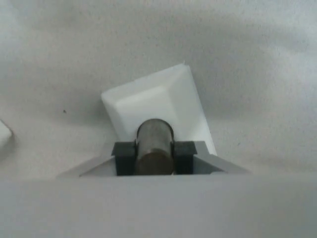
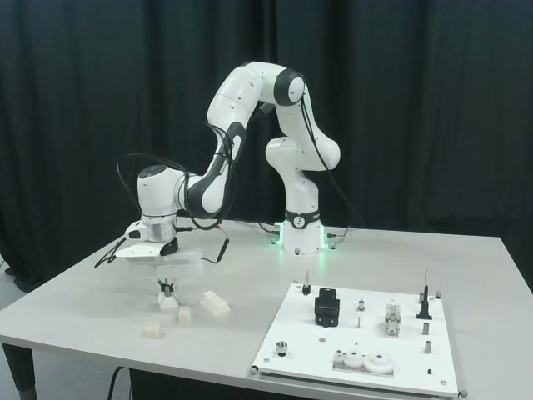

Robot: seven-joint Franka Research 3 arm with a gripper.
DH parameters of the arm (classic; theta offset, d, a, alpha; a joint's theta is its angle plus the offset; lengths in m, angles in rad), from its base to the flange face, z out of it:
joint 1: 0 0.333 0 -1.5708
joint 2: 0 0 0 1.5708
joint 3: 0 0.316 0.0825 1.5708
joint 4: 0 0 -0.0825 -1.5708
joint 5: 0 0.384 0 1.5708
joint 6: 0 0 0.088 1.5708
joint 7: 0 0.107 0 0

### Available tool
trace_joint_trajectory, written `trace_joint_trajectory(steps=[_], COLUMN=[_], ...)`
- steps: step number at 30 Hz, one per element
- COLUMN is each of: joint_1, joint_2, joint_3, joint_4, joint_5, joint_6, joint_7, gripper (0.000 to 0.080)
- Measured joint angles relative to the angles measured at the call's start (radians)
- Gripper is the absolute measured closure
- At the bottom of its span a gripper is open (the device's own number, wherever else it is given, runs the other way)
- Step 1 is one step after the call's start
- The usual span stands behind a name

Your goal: Pick round peg 4.

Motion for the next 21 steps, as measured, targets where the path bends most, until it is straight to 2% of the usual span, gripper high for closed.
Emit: trace_joint_trajectory(steps=[11, 21], joint_1=[0.0, 0.007], joint_2=[-0.019, -0.057], joint_3=[-0.002, -0.019], joint_4=[-0.008, -0.011], joint_5=[0.0, -0.001], joint_6=[-0.006, -0.062], joint_7=[0.012, 0.023], gripper=[0.065, 0.065])
